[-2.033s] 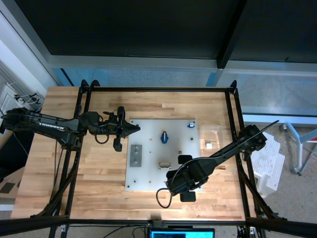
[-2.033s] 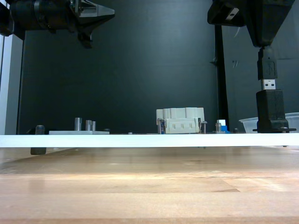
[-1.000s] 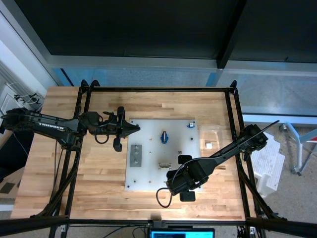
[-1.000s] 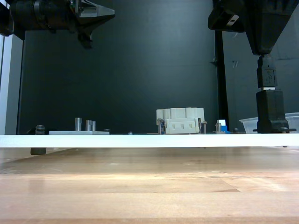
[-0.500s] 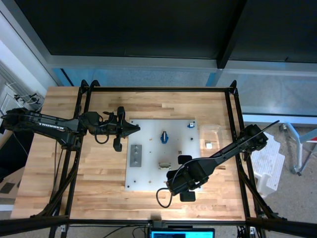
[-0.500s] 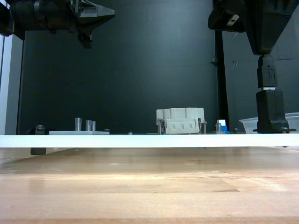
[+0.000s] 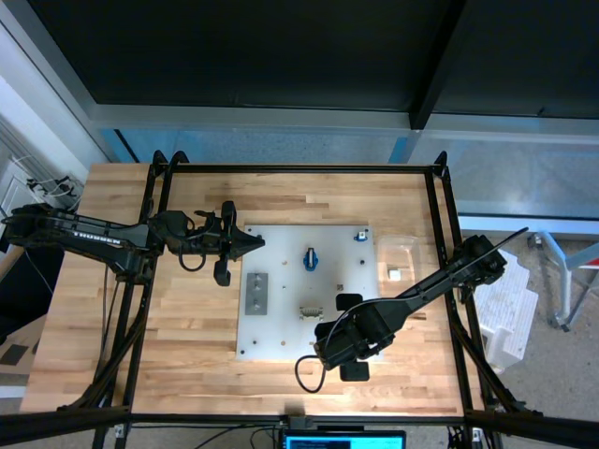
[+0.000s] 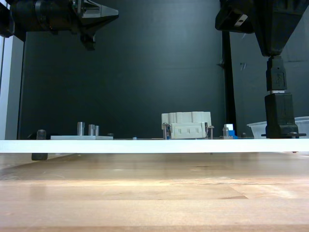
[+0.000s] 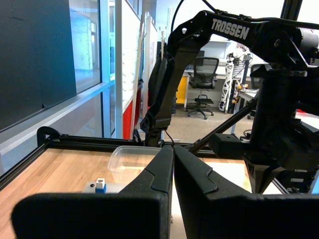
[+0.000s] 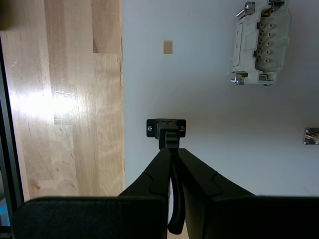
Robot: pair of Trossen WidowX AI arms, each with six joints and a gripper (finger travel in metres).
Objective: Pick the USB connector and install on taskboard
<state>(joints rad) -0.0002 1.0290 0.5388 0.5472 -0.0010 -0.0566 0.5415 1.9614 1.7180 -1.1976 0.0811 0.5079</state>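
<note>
Black USB connector [image 8: 276, 77] tight in right pincer [image 10: 171, 151], atop taskboard [image 7: 281, 327] — left pincer [image 9: 173, 148] closed, aloft at left

The taskboard [image 7: 281, 329] is lying on the table [image 7: 187, 327]. The left gripper [image 7: 255, 242] is hanging above its far-left edge, and the right gripper [image 8: 275, 54] over the USB connector [image 8: 276, 78] at its near-right corner.

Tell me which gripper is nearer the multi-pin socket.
Right. The right gripper holds the USB connector over the taskboard close beside the multi-pin socket; the left gripper hangs at the board's far-left edge.
</note>
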